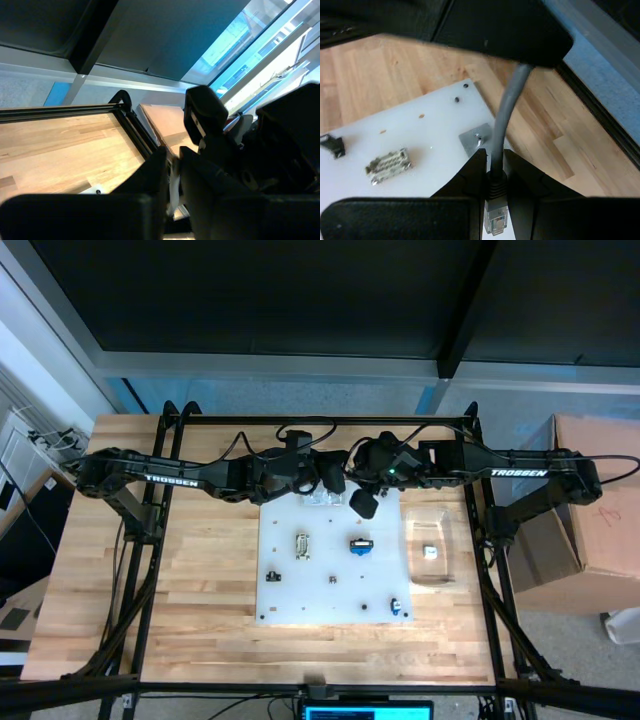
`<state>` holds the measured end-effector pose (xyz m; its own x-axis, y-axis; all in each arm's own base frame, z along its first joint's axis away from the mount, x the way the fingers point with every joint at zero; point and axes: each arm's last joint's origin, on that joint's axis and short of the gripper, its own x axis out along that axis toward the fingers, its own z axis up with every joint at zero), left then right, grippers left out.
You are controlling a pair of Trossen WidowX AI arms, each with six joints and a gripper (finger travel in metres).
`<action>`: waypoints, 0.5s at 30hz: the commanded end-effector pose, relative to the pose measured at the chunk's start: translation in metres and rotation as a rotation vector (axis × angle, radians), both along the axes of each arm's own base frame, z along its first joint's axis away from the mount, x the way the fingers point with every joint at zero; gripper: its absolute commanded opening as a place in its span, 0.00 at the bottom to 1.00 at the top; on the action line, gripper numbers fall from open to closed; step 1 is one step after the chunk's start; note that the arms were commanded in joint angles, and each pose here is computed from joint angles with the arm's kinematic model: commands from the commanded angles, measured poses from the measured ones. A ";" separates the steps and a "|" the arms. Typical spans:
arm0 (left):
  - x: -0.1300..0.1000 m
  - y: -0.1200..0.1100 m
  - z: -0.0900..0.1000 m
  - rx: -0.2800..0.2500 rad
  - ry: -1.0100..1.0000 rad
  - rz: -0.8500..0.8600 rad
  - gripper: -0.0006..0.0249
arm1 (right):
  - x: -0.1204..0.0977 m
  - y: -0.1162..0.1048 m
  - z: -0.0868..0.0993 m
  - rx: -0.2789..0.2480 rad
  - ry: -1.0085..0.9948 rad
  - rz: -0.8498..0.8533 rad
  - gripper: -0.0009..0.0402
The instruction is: Pick the RJ45 connector and install on the taskboard
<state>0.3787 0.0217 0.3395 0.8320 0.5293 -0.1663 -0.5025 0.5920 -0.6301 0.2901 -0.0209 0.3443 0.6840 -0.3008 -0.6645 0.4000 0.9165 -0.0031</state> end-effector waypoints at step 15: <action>0.004 -0.008 0.007 0.266 0.053 -0.347 0.69 | -0.047 0.016 -0.015 0.216 -0.241 0.529 0.02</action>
